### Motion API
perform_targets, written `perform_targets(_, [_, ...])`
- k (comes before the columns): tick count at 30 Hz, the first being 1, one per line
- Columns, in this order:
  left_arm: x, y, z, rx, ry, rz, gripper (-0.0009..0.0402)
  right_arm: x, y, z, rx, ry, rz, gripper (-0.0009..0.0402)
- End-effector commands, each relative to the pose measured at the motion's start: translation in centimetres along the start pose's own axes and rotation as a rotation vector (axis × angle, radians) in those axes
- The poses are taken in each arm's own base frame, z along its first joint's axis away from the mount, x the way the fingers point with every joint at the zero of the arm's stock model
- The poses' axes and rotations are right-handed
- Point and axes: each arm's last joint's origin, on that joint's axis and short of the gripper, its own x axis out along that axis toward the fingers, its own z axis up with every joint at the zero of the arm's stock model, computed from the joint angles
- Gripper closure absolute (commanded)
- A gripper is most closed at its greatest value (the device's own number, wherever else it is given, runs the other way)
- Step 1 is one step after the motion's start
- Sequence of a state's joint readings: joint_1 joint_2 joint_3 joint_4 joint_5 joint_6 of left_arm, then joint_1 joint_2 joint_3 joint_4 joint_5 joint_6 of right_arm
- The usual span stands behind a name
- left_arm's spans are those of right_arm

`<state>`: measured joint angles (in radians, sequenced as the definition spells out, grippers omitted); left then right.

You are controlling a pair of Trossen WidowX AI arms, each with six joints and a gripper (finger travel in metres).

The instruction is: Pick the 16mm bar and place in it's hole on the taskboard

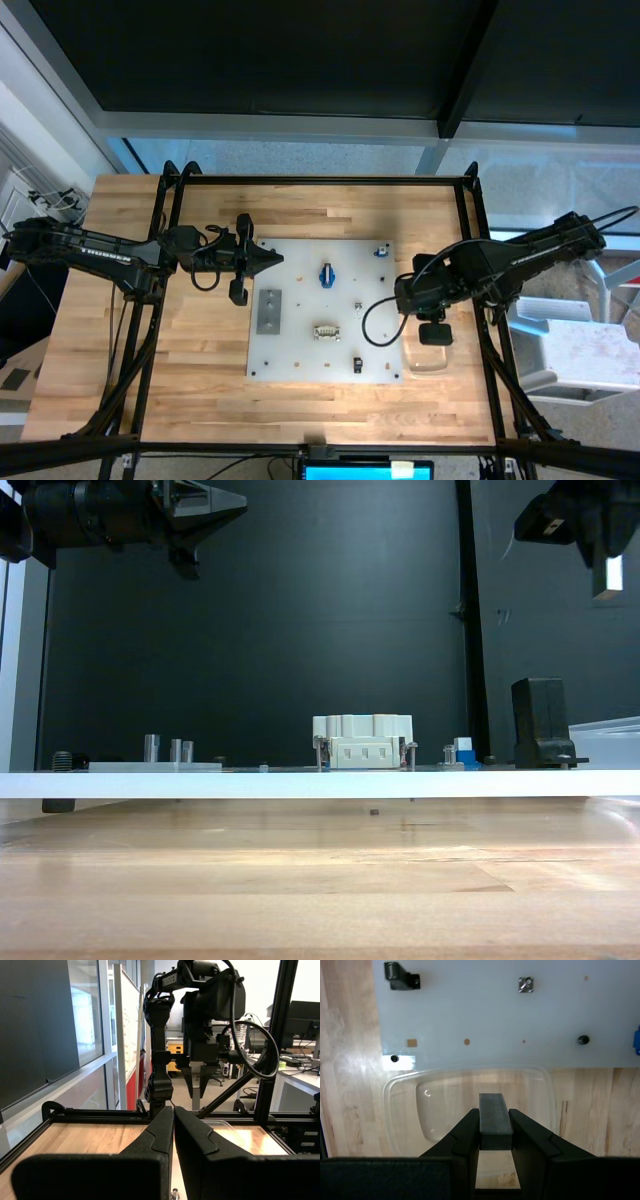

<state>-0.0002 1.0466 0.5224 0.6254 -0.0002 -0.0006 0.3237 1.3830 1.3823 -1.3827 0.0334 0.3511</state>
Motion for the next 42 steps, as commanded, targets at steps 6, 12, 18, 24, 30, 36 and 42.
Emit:
perform_targets(6, [0.0,0.0,0.0,0.000,0.000,0.000,0.0393,0.1,-2.2,0.8,0.013,-0.011,-0.017,0.0393])
perform_targets(12, [0.0,0.0,0.0,0.000,0.000,0.000,0.0393,0.1,-4.2,1.2,0.016,-0.015,-0.033,0.0393])
perform_targets(18, [0.0,0.0,0.0,0.000,0.000,0.000,0.0393,0.9,-6.0,2.1,0.020,0.016,-0.052,0.0393])
perform_targets(24, [0.0,0.0,0.0,0.000,0.000,0.000,0.0393,2.4,-7.4,3.3,0.011,0.055,-0.062,0.0393])
perform_targets(30, [0.0,0.0,0.0,0.000,0.000,0.000,0.0393,3.7,-8.9,4.3,0.031,0.077,-0.070,0.0393])
perform_targets(36, [0.0,0.0,0.0,0.000,0.000,0.000,0.0393,5.0,-9.5,5.4,0.020,0.068,-0.072,0.0393])
perform_targets(42, [0.0,0.0,0.0,0.000,0.000,0.000,0.0393,5.8,-9.6,6.4,0.003,0.033,-0.067,0.0393])
